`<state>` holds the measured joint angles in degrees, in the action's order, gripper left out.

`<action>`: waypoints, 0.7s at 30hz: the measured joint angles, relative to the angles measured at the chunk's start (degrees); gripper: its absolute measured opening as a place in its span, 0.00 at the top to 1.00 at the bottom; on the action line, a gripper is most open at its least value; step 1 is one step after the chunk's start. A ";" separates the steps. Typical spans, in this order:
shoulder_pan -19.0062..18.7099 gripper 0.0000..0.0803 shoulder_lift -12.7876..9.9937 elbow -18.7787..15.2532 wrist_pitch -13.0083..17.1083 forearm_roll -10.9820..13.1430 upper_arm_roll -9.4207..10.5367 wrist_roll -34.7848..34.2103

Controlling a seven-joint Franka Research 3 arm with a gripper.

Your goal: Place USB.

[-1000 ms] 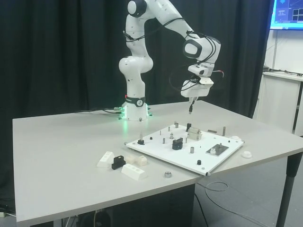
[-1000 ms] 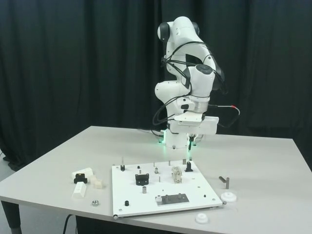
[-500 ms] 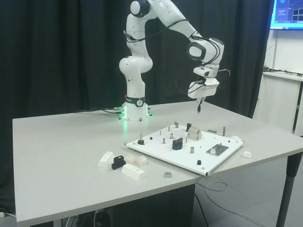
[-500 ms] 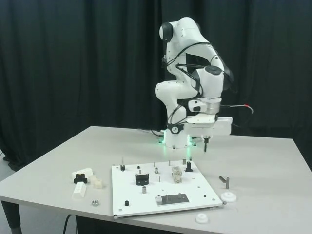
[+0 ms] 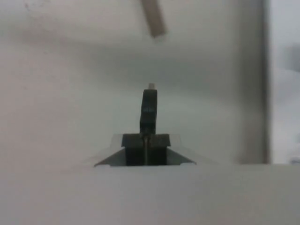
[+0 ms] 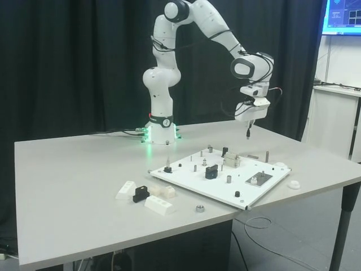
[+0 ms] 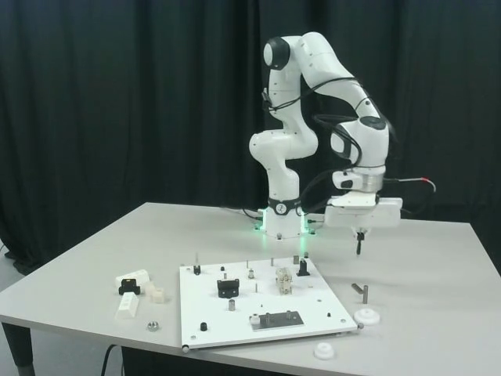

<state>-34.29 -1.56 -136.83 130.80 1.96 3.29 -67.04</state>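
Since the earlier frame, end effector (image 7: 359, 244) was swung to board's (image 7: 258, 309) 2 o'clock, clenched on USB (image 5: 149, 108); slippage risked.

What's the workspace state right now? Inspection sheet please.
Surface: grey table, white assembly board near its front edge.
Job's things: USB plug held in the gripper, hanging in the air above the table, off the board's side.
Clutter: white blocks and a black part beside the board; nut; two white discs; small grey pin.
Grippers: shut on the USB plug.
Cables: cable looping from the wrist; a cable hangs below the table edge.
Surroundings: black curtain, screen in a corner.
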 joint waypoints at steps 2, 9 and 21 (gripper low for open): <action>-0.32 0.98 -1.03 0.29 0.95 -0.02 0.45 -0.69; -0.97 0.98 -4.72 1.68 4.00 -0.17 1.54 -2.90; -1.00 0.98 -10.01 5.40 6.52 -0.70 2.11 -4.34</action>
<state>-35.29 -11.57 -131.43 137.32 1.26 5.40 -71.38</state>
